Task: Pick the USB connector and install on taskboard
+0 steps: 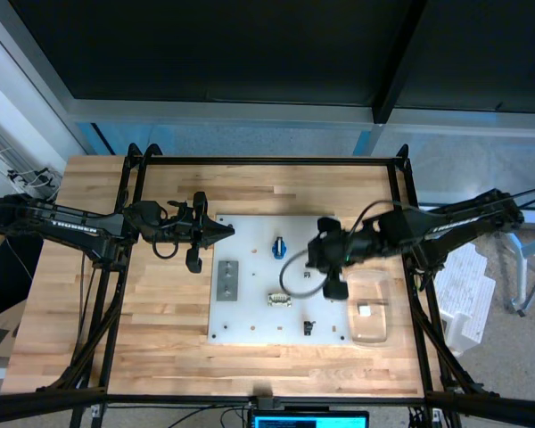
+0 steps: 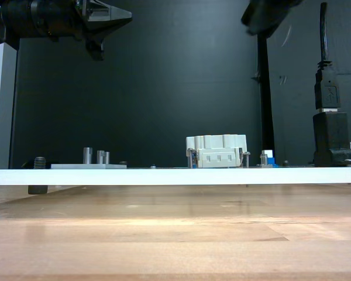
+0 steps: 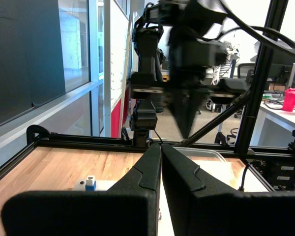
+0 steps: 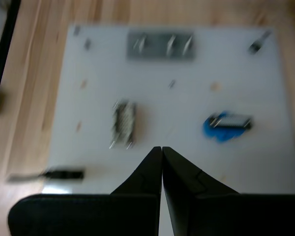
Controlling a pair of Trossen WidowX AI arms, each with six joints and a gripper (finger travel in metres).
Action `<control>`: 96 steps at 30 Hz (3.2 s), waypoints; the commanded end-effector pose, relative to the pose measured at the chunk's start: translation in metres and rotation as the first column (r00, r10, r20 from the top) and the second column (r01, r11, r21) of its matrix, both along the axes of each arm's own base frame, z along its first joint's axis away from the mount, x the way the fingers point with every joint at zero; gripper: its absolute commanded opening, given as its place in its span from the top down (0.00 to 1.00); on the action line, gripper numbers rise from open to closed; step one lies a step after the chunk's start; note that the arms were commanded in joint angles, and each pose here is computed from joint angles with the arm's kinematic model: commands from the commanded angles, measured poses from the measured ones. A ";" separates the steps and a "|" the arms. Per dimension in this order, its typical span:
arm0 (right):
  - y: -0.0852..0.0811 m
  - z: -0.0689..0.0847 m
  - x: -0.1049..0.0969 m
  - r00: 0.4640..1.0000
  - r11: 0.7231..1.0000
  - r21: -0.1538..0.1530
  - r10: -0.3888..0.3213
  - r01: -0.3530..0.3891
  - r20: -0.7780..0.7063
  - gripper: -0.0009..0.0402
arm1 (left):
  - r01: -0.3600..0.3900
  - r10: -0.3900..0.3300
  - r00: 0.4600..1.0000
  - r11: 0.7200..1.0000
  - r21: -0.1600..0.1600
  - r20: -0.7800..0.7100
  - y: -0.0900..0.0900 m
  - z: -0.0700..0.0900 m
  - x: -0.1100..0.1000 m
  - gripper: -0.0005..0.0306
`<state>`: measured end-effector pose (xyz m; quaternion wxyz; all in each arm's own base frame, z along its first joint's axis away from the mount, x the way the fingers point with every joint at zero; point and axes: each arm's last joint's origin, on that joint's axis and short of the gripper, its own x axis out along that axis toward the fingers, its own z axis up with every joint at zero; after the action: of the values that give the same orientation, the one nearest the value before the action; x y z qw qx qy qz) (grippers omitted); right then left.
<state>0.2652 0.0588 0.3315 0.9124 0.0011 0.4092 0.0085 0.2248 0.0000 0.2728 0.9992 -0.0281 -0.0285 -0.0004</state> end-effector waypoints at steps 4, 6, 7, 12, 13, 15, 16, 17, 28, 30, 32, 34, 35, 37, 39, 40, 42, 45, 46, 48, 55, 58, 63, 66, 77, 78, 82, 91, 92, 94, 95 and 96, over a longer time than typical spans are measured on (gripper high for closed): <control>-0.037 0.002 -0.009 0.972 0.998 0.056 -0.017 0.004 0.236 0.98 | 0.000 0.000 1.000 1.000 0.000 0.000 0.000 0.000 0.000 0.98; -0.045 0.001 -0.013 0.950 0.998 0.056 -0.039 0.023 0.309 0.98 | 0.000 0.000 1.000 1.000 0.000 0.000 0.000 0.000 0.000 0.98; -0.048 0.000 -0.014 0.938 0.998 0.051 -0.044 0.028 0.343 0.98 | 0.000 0.000 1.000 1.000 0.000 0.000 0.000 0.000 0.000 0.98; -0.055 -0.004 -0.020 0.868 0.999 0.021 -0.038 0.032 0.495 0.98 | 0.000 0.000 1.000 1.000 0.000 0.000 0.000 0.000 0.000 0.98; -0.056 -0.005 -0.021 0.850 0.999 0.020 -0.038 0.032 0.526 0.98 | 0.000 0.000 1.000 1.000 0.000 0.000 0.000 0.000 0.000 0.98; -0.058 -0.008 -0.023 0.812 0.999 0.013 -0.036 0.034 0.583 0.98 | 0.000 0.000 1.000 1.000 0.000 0.000 0.000 0.000 0.000 0.98; -0.059 -0.010 -0.025 0.794 0.999 0.015 -0.040 0.038 0.607 0.98 | 0.000 0.000 1.000 1.000 0.000 0.000 0.000 0.000 0.000 0.98; -0.060 -0.011 -0.027 0.775 0.999 0.017 -0.043 0.042 0.631 0.98 | 0.000 0.000 1.000 1.000 0.000 0.000 0.000 0.000 0.000 0.98; -0.060 -0.028 -0.053 0.632 0.995 0.084 -0.098 0.053 0.768 0.98 | 0.000 0.000 1.000 1.000 0.000 0.000 0.000 0.000 0.000 0.98; -0.060 -0.033 -0.056 0.632 0.995 0.087 -0.100 0.051 0.768 0.98 | 0.000 0.000 1.000 1.000 0.000 0.000 0.000 0.000 0.000 0.98; -0.060 -0.037 -0.058 0.638 0.994 0.092 -0.103 0.050 0.763 0.98 | 0.000 0.000 1.000 1.000 0.000 0.000 0.000 0.000 0.000 0.98; -0.060 -0.038 -0.058 0.641 0.994 0.096 -0.104 0.047 0.760 0.98 | 0.000 0.000 1.000 1.000 0.000 0.000 0.000 0.000 0.000 0.98; -0.060 -0.038 -0.058 0.641 0.994 0.096 -0.103 0.046 0.761 0.98 | 0.000 0.000 1.000 1.000 0.000 0.000 0.000 0.000 0.000 0.98; -0.059 -0.038 -0.058 0.642 0.994 0.096 -0.102 0.045 0.760 0.98 | 0.000 0.000 1.000 1.000 0.000 0.000 0.000 0.000 0.000 0.98; -0.059 -0.038 -0.058 0.643 0.994 0.095 -0.102 0.045 0.759 0.98 | 0.000 0.000 1.000 1.000 0.000 0.000 0.000 0.000 0.000 0.98; -0.059 -0.038 -0.058 0.643 0.994 0.095 -0.102 0.045 0.759 0.98 | 0.000 0.000 1.000 1.000 0.000 0.000 0.000 0.000 0.000 0.98; -0.059 -0.038 -0.058 0.643 0.994 0.096 -0.102 0.045 0.759 0.98 | 0.000 0.000 1.000 1.000 0.000 0.000 0.000 0.000 0.000 0.98; -0.059 -0.039 -0.058 0.645 0.993 0.106 -0.110 0.044 0.757 0.98 | 0.000 0.000 1.000 1.000 0.000 0.000 0.000 0.000 0.000 0.98; -0.059 -0.039 -0.058 0.647 0.993 0.106 -0.110 0.045 0.755 0.98 | 0.000 0.000 1.000 1.000 0.000 0.000 0.000 0.000 0.000 0.98; -0.059 -0.039 -0.058 0.647 0.994 0.103 -0.107 0.045 0.755 0.98 | 0.000 0.000 1.000 1.000 0.000 0.000 0.000 0.000 0.000 0.98; -0.059 -0.039 -0.058 0.647 0.994 0.103 -0.107 0.045 0.755 0.98 | 0.000 0.000 1.000 1.000 0.000 0.001 0.000 0.000 0.000 0.98; -0.059 -0.039 -0.058 0.647 0.994 0.103 -0.107 0.045 0.755 0.98 | 0.000 0.000 1.000 1.000 0.000 0.000 0.000 0.000 0.000 0.98; -0.059 -0.039 -0.058 0.647 0.994 0.103 -0.107 0.045 0.755 0.98 | 0.000 0.000 1.000 1.000 0.000 0.000 0.000 0.000 0.000 0.98; -0.059 -0.039 -0.058 0.647 0.994 0.103 -0.107 0.045 0.755 0.98 | 0.000 0.000 1.000 1.000 0.000 0.000 0.000 0.000 0.000 0.98; -0.059 -0.039 -0.058 0.647 0.994 0.103 -0.107 0.045 0.755 0.98 | 0.000 0.000 1.000 1.000 0.000 0.000 0.000 0.000 0.000 0.98; -0.059 -0.039 -0.058 0.647 0.994 0.103 -0.107 0.045 0.755 0.98 | 0.000 0.000 1.000 1.000 0.000 0.000 0.000 0.000 0.000 0.98; -0.059 -0.039 -0.058 0.647 0.994 0.103 -0.107 0.045 0.755 0.98 | 0.000 0.000 1.000 1.000 0.000 0.000 0.000 0.000 0.000 0.98; -0.059 -0.039 -0.058 0.647 0.994 0.103 -0.107 0.045 0.755 0.98 | 0.000 0.000 1.000 1.000 0.000 0.000 0.000 0.000 0.000 0.98; -0.059 -0.039 -0.058 0.647 0.994 0.103 -0.107 0.045 0.755 0.98 | 0.000 0.000 1.000 1.000 0.000 0.000 0.000 0.000 0.000 0.98; -0.059 -0.039 -0.058 0.647 0.994 0.103 -0.107 0.045 0.755 0.98 | 0.000 0.000 1.000 1.000 0.000 0.000 0.000 0.000 0.000 0.98; -0.059 -0.039 -0.058 0.647 0.994 0.103 -0.107 0.045 0.755 0.98 | 0.000 0.000 1.000 1.000 0.000 0.000 0.000 0.000 0.000 0.98; -0.059 -0.039 -0.058 0.647 0.994 0.103 -0.107 0.045 0.755 0.98 | 0.000 0.000 1.000 1.000 0.000 0.000 0.000 0.000 0.000 0.98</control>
<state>0.2071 -0.0004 0.2925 0.9987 0.0485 -0.0104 -0.0148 0.2248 0.0000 0.2728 0.9992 -0.0283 -0.0285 -0.0004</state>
